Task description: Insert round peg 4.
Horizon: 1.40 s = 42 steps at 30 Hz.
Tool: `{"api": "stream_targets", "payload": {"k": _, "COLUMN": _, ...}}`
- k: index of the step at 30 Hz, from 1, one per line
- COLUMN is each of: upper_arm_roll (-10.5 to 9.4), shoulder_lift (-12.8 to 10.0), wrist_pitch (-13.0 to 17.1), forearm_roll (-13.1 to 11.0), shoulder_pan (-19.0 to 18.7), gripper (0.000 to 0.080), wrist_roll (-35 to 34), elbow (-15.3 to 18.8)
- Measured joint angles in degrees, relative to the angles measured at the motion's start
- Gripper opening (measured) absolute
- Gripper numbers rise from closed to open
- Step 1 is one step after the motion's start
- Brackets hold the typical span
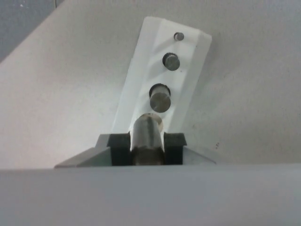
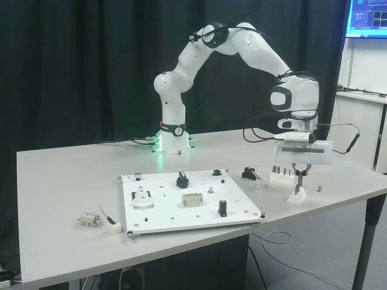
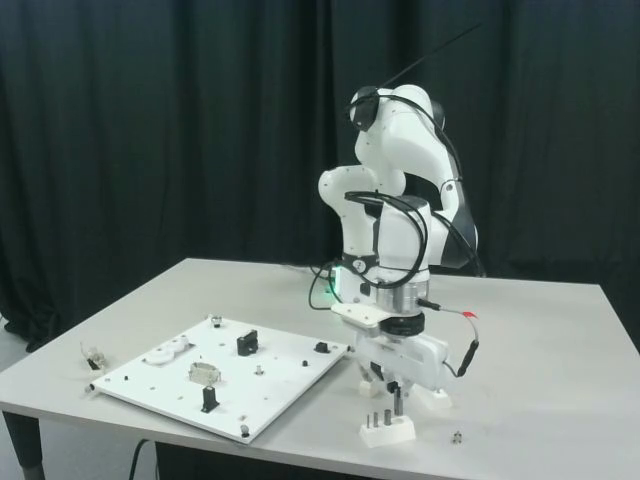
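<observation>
My gripper (image 1: 147, 149) is shut on a grey round peg (image 1: 147, 134), gripped upright between the black pads (image 1: 120, 147). Right beneath it lies a small white peg holder (image 1: 141, 84) that carries three more round pegs, each smaller than the last: (image 1: 160, 100), (image 1: 171, 61), (image 1: 178, 36). The held peg stands at the holder's near end; whether its lower end still sits in the holder I cannot tell. In the room views the gripper (image 2: 299, 176) (image 3: 397, 392) hangs low over this holder (image 2: 296, 199) (image 3: 387, 432) near the table's front right edge.
A white assembly board (image 2: 181, 212) (image 3: 170, 392) with black and grey fixtures lies mid-table. A second white holder (image 2: 281, 177) and a black part (image 2: 248, 174) stand behind the gripper. A small loose piece (image 2: 318, 190) (image 3: 458, 437) lies beside it. A cable trails from the wrist.
</observation>
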<state>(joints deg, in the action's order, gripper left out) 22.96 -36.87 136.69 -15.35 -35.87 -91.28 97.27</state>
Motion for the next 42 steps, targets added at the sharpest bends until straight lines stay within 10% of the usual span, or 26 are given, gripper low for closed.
{"api": "stream_targets", "payload": {"k": 24, "upper_arm_roll": 0.41, "shoulder_lift": 0.51, "wrist_pitch": -0.40, "forearm_roll": 0.49, "shoulder_pan": 0.01, "gripper": 0.0145, "wrist_roll": 2.14, "elbow": -0.43}}
{"api": "stream_targets", "payload": {"k": 42, "upper_arm_roll": 4.65, "shoulder_lift": 5.84, "wrist_pitch": -11.95, "forearm_roll": 3.62, "shoulder_pan": 0.63, "gripper": 0.0145, "wrist_roll": 10.09, "elbow": 0.00}}
